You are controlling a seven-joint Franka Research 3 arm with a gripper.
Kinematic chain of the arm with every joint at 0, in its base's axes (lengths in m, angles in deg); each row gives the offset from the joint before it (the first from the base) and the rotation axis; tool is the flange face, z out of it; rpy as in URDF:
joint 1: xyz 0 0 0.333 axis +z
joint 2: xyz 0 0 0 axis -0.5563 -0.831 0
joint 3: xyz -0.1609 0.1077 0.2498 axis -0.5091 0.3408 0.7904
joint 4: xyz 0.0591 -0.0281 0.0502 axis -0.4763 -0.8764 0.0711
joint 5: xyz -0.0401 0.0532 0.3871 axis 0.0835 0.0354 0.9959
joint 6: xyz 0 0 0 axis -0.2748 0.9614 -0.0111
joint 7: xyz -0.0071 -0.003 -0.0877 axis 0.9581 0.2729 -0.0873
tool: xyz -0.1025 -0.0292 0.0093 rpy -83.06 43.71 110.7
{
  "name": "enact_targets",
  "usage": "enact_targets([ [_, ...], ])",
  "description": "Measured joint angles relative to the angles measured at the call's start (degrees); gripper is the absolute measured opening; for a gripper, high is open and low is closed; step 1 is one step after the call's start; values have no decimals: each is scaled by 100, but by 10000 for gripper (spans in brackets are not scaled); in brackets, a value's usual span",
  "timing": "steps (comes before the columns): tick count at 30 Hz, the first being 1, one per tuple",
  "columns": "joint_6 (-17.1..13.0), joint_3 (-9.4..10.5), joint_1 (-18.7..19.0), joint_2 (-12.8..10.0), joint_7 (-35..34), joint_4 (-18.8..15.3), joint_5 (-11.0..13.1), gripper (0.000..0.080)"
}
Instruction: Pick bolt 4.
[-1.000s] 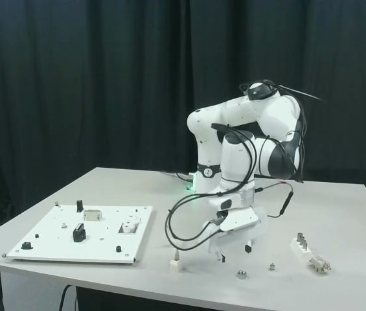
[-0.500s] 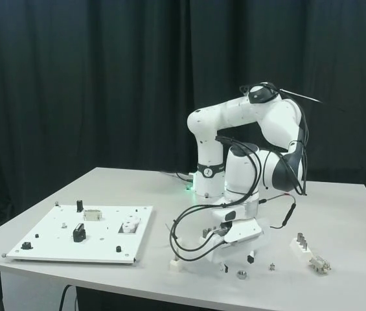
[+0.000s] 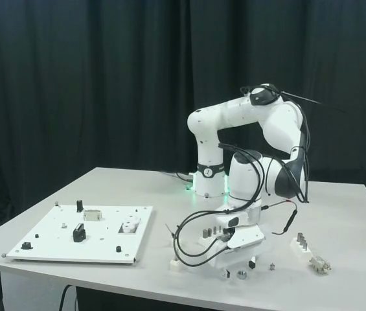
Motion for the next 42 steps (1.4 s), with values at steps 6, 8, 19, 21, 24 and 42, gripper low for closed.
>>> enact_targets([
  [6, -152, 48, 50, 0, -31, -62, 0, 800],
  [8, -208, 65, 67, 0, -34, -86, 0, 800],
  [19, -292, 129, 94, 0, -91, -131, 0, 800],
  [21, -292, 138, 93, -1, -121, -132, 0, 800],
  [24, -292, 152, 92, -1, -174, -133, 0, 800],
  [42, -260, 177, 94, 4, -285, -112, 13, 529],
])
